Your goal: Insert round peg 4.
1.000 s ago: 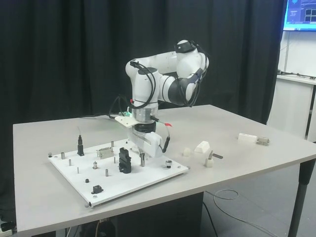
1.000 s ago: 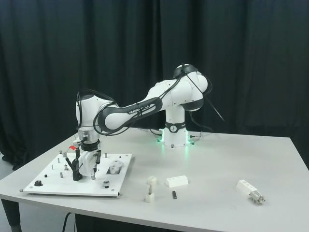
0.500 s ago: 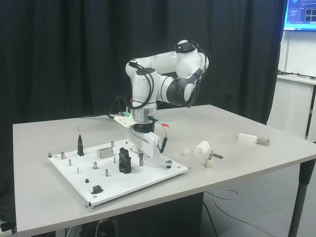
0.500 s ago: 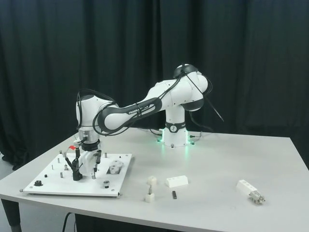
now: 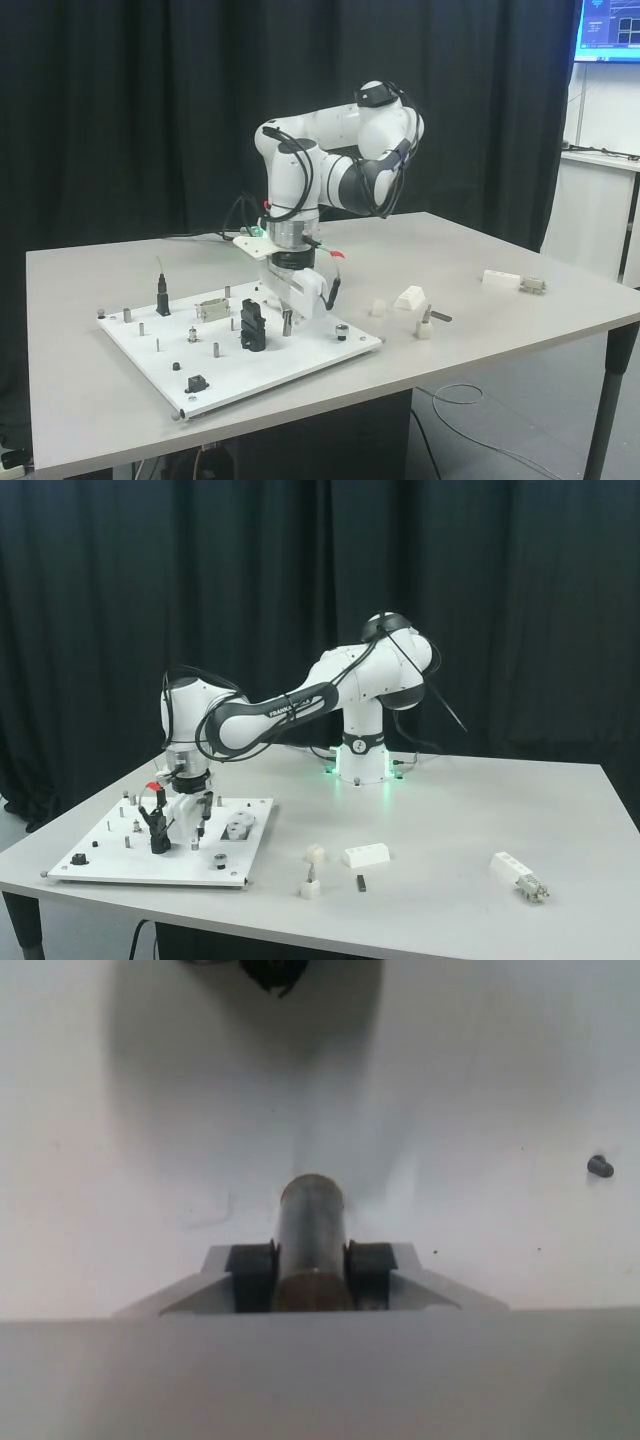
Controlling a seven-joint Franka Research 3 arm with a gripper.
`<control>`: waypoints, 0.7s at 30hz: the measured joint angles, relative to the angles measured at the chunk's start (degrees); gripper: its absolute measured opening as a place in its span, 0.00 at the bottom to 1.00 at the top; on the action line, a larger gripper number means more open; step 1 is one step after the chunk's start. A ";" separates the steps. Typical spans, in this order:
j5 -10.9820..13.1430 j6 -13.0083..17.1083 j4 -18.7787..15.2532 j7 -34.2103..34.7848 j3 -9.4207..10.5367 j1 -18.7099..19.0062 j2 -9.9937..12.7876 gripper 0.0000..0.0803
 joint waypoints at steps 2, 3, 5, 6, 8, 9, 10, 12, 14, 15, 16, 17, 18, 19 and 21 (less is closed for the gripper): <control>0.06 0.40 -0.25 0.00 0.05 0.21 0.00 0.19; 0.08 0.61 -0.38 0.00 0.08 0.32 0.00 0.19; 0.11 1.04 -0.61 0.00 0.12 0.52 0.00 0.19; 0.11 1.23 -0.70 0.00 0.14 0.60 0.00 0.19; 0.11 1.64 -0.87 0.00 0.21 0.72 0.00 0.19; 0.11 1.80 -0.95 0.00 0.24 0.76 0.00 0.19; 0.11 1.92 -1.01 0.00 0.27 0.79 0.00 0.19; 0.15 2.15 -1.12 0.00 0.30 0.84 -0.01 0.19; 0.30 2.35 -1.27 0.00 0.37 0.86 -0.01 0.19; 0.42 2.45 -1.35 0.00 0.40 0.88 -0.01 0.19; 0.54 2.54 -1.43 0.00 0.42 0.89 -0.01 0.19; 0.70 2.61 -1.51 0.00 0.45 0.90 -0.01 0.19; 0.85 2.66 -1.60 0.00 0.47 0.90 -0.01 0.19; 1.01 2.69 -1.68 0.00 0.48 0.91 -0.01 0.19; 1.32 2.74 -1.83 0.00 0.50 0.91 -0.01 0.19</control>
